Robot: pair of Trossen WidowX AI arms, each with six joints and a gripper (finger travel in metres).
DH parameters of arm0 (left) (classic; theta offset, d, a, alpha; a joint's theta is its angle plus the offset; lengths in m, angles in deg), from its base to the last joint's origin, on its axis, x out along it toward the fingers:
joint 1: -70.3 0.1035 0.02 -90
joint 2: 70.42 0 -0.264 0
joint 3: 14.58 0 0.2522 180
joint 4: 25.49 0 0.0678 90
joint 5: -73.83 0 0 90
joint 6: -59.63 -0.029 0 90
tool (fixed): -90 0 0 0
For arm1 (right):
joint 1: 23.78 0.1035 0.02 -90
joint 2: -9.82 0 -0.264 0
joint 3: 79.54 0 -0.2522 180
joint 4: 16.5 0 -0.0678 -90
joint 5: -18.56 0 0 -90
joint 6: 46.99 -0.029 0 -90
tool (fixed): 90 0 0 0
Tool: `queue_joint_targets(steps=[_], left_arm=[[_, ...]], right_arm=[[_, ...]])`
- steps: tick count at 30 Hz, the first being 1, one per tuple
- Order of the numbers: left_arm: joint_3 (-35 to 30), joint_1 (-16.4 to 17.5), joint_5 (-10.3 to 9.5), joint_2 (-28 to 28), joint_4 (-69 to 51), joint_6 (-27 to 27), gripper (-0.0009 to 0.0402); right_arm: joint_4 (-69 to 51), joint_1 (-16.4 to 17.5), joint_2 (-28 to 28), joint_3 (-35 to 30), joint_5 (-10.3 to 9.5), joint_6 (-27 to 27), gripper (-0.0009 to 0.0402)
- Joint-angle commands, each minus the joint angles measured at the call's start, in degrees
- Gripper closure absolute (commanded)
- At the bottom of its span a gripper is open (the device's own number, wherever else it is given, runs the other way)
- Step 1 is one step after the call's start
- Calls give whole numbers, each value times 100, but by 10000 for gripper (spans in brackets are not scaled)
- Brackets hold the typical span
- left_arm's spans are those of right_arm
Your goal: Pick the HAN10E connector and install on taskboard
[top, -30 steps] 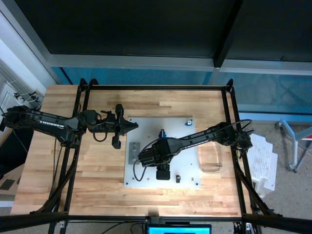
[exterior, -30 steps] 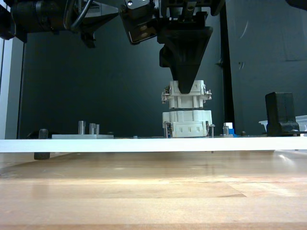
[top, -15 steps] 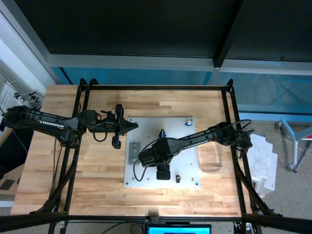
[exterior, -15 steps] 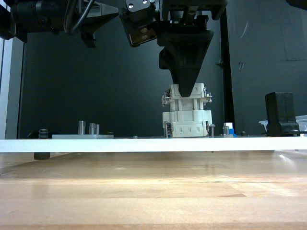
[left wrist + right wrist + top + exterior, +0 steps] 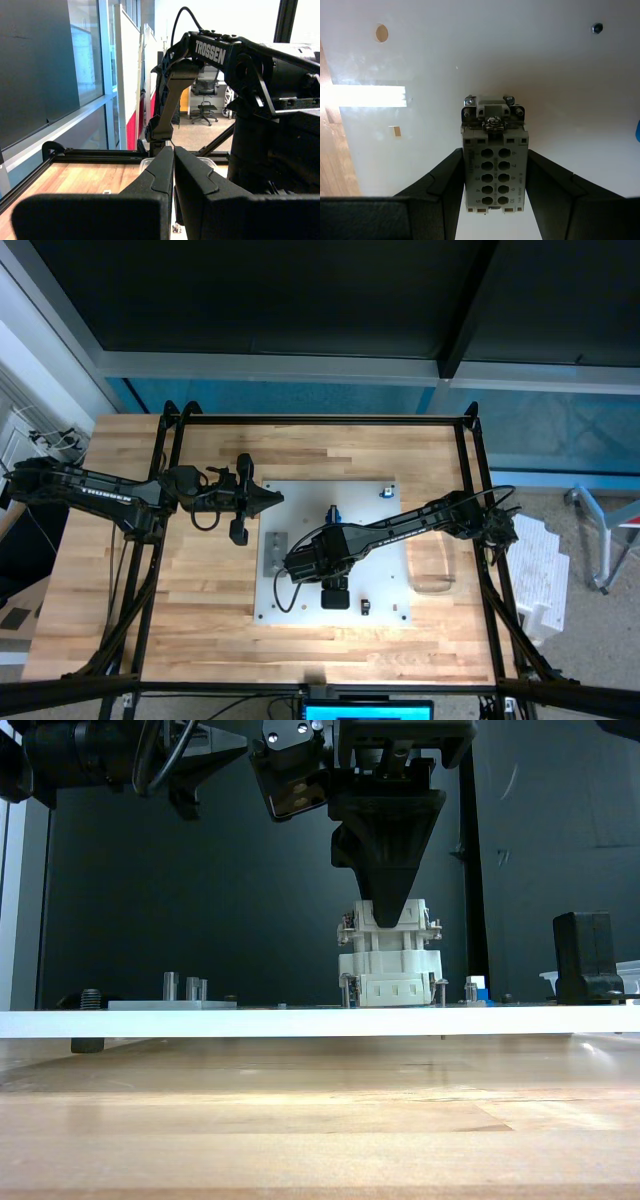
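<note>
The HAN10E connector [image 5: 388, 925] sits at the centre of the low view and is lower than it was a second ago. The gap that then showed between it and the matching pale socket [image 5: 390, 978] beneath it has closed, and the two now stack, touching. The right gripper [image 5: 388, 912] has come down with it and holds it from above, its black fingers [image 5: 445, 180] pressed against the connector's two long sides. In the high view the arms look unmoved, and the connector itself is hidden under the gripper body. The socket stands on the taskboard [image 5: 385, 570], a white square plate in the middle of the high view. The plate also carries a grey metal block [image 5: 275, 545] near its left edge, a blue part [image 5: 332, 512] toward its top and a small black part [image 5: 365, 606] low down. The left gripper [image 5: 272, 498] hangs by the plate's upper left corner, well apart from the connector, its jaws closed together on nothing. The plate lies on a pale wooden table [image 5: 200, 590] ringed by a black frame [image 5: 320, 421], with a clear plastic tray [image 5: 435, 570] just beside the plate's right edge. Beyond the table runs a teal strip under dark panels. The right wrist view shows the connector as a grey-beige rectangular block with two rows of round, numbered pin holes and small screws at one end.
</note>
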Motion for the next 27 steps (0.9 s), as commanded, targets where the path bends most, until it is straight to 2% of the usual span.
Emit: queue_joint_targets(steps=[1, 14, 27], left_arm=[[0, 2, 0, 2, 0, -2, 392], [0, 2, 0, 2, -2, -2, 392], [0, 2, 0, 2, -2, -2, 392]], right_arm=[[111, 2, -2, 118, 7, 11, 354], [422, 24, -2, 509, 2, 9, 354], [417, 59, -96, 529, 2, 11, 354]])
